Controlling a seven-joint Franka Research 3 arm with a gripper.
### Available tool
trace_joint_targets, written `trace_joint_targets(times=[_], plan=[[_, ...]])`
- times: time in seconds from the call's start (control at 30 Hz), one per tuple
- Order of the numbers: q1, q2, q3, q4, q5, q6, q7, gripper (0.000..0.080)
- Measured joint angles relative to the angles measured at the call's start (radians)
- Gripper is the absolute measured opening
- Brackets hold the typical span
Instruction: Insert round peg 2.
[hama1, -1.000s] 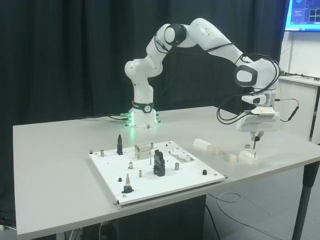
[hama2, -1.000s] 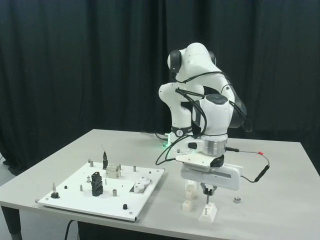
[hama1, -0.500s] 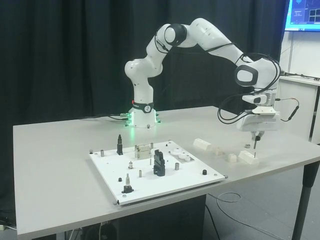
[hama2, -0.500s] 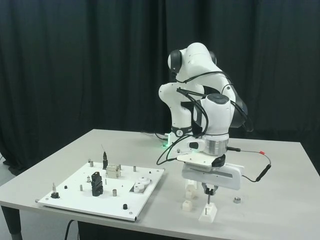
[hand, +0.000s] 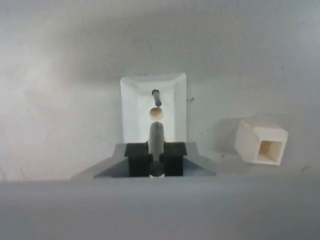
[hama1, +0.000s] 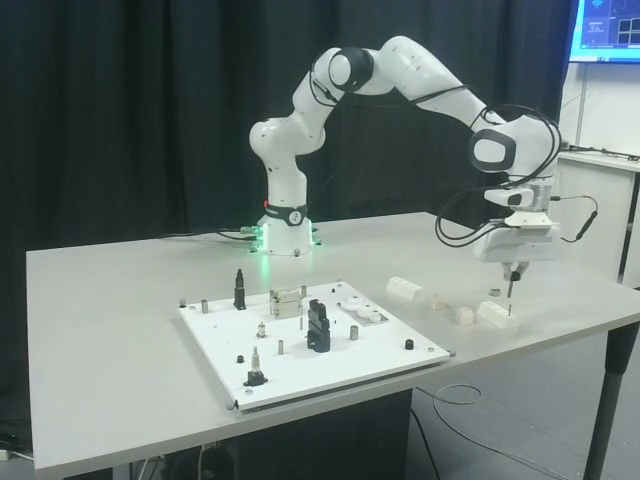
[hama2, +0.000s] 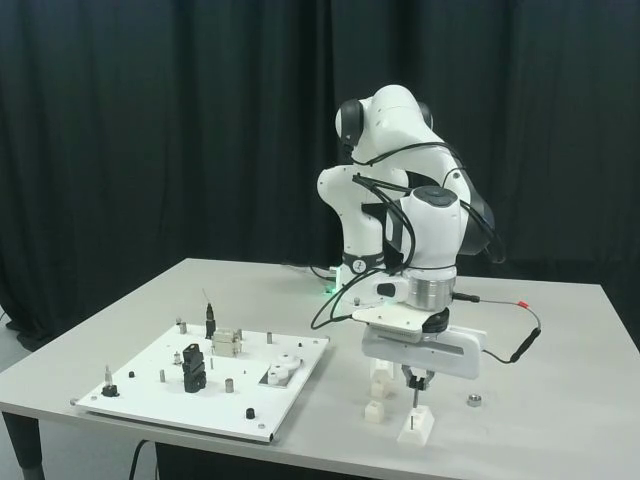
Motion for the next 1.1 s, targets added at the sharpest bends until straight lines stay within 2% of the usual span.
trace_joint_targets(times=[0.87, 1.1], plan=[[0.0, 0.0, -0.02, 0.021, 0.0, 0.002, -0.016, 0.0058], [0.0, -0.002, -0.042, 0.029, -0.005, -0.011, -0.04, 0.0058]])
